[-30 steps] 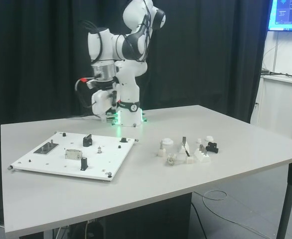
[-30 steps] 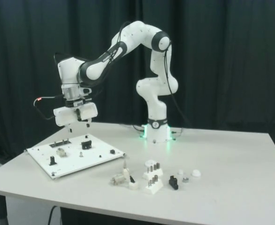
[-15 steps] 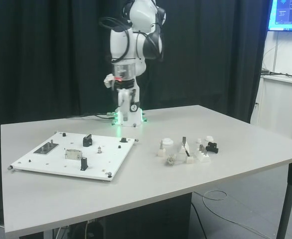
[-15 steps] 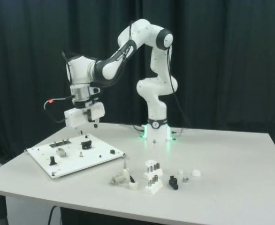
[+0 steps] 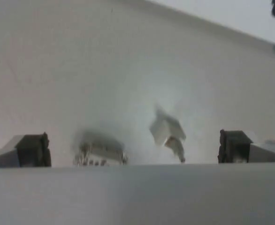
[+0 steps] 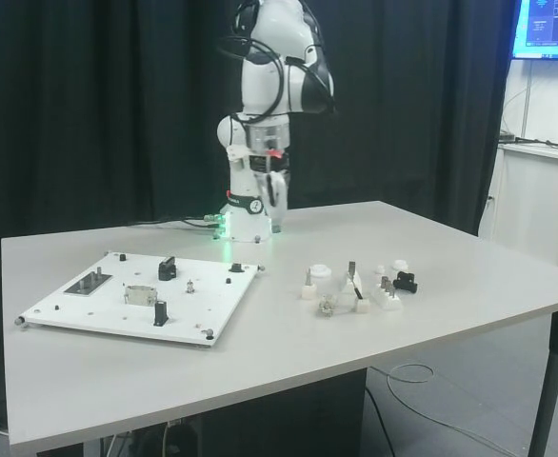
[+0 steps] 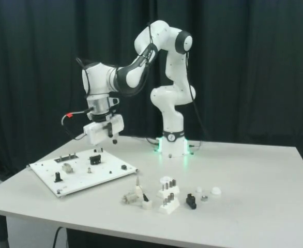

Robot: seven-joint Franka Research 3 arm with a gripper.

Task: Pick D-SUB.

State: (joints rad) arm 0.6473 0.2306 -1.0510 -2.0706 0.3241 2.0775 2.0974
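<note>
High above the desk (image 7: 255,175), the hand (image 7: 106,138) hangs with its fingers (image 5: 32,150) spread wide and nothing between them. Seen from the second room view, the D-SUB (image 7: 128,198) lies at about 5 o'clock from the hand and well apart from it, on the near side of the parts cluster. The wrist view shows what I take to be its metal shell (image 5: 100,152).

The step in hand looks like the approach. To do it well, I would bring the hand over the connector and turn the wrist so the fingers close across the shell's narrow sides. Only then should it come straight down.

A white holder (image 7: 142,200) stands just beside the D-SUB at 3 o'clock, so one finger has little room there. More holders (image 7: 167,199) and a black part (image 7: 191,201) sit further along. The white board (image 7: 115,173) lies at 7 o'clock from the hand, out of the path.
</note>
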